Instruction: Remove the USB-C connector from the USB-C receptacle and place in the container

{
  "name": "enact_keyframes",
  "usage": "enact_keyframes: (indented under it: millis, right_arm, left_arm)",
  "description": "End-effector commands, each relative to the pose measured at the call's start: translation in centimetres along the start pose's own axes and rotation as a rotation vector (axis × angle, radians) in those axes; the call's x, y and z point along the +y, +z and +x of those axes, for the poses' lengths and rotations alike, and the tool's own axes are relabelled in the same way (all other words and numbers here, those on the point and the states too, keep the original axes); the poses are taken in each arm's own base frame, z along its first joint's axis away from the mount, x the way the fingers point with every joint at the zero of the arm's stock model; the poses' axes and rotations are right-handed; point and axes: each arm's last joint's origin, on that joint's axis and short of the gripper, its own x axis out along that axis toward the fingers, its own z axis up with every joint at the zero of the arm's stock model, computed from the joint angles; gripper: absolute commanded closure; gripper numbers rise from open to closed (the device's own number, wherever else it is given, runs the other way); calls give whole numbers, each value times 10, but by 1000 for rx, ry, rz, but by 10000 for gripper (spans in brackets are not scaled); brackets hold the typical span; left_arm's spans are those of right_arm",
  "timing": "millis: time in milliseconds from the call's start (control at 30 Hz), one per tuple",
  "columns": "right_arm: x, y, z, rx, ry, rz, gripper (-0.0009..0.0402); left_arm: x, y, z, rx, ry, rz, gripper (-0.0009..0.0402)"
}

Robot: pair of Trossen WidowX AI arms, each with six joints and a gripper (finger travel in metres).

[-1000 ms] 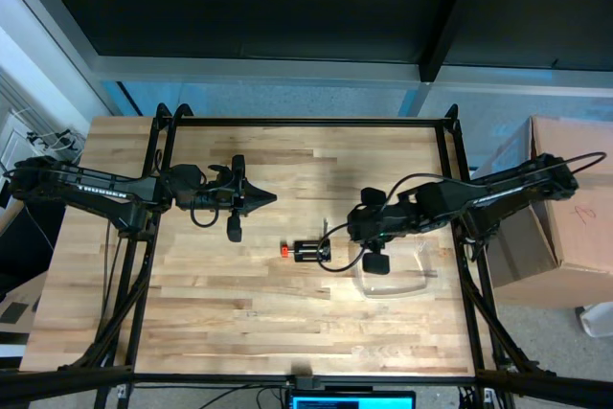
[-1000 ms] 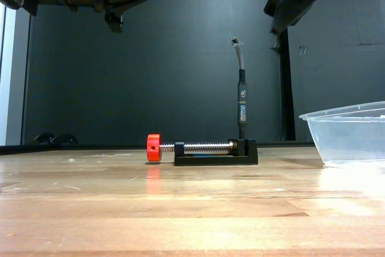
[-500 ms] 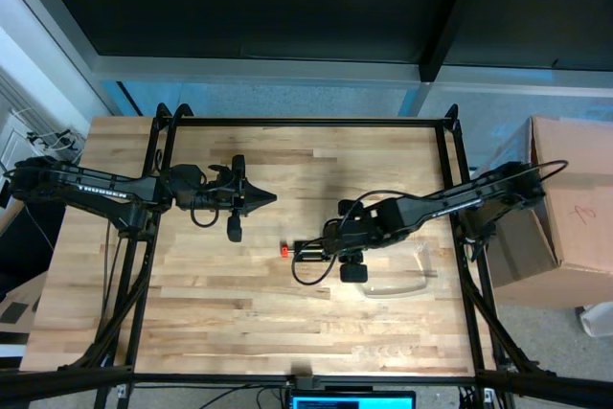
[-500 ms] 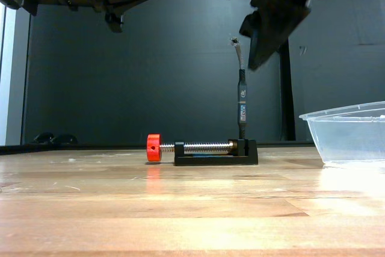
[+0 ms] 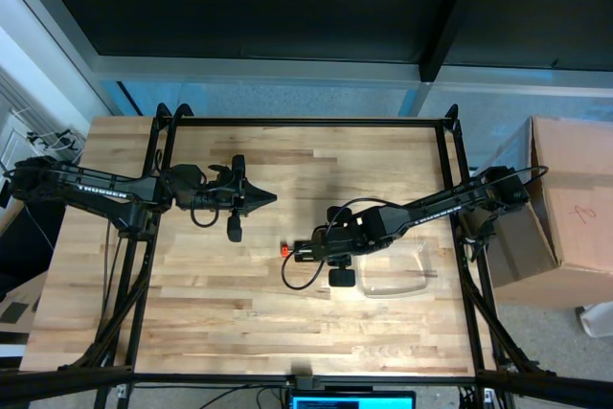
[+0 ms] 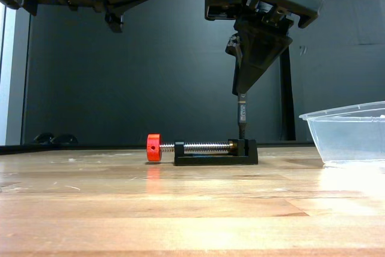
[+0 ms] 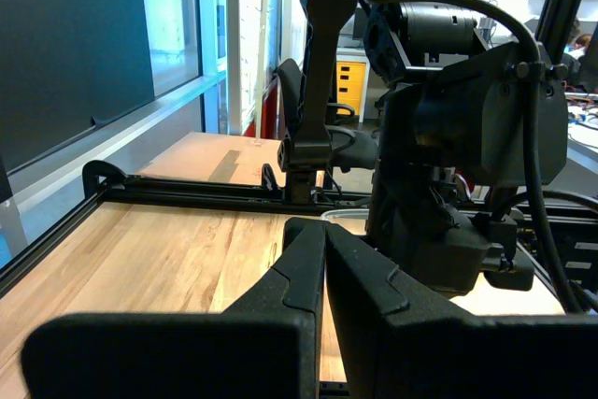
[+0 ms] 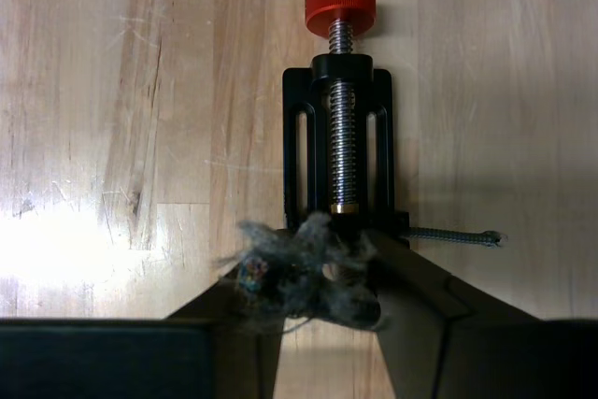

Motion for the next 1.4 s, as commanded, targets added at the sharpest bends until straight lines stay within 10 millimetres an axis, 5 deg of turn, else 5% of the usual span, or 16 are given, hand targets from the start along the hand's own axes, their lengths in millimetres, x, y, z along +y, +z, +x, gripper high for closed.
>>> enact_keyframes:
  millis: [33, 167, 533, 1067, 1400]
  right_arm:
    - [0, 0, 0, 0, -1, 1, 339]
    - [0, -1, 0, 4, -1, 1, 397]
    - [-1, 0, -7, -12, 2, 8, 393]
    - [-11, -3, -62, -136, 28, 29, 393]
    - [-21, -44, -70, -69, 13, 28, 393]
  left_arm:
    - [0, 0, 0, 0, 0, 0, 393]
    - [0, 0, 0, 0, 0, 0, 393]
    - [0, 0, 0, 0, 0, 0, 393]
    - [0, 0, 0, 0, 0, 0, 393]
    - [0, 0, 0, 0, 0, 0, 393]
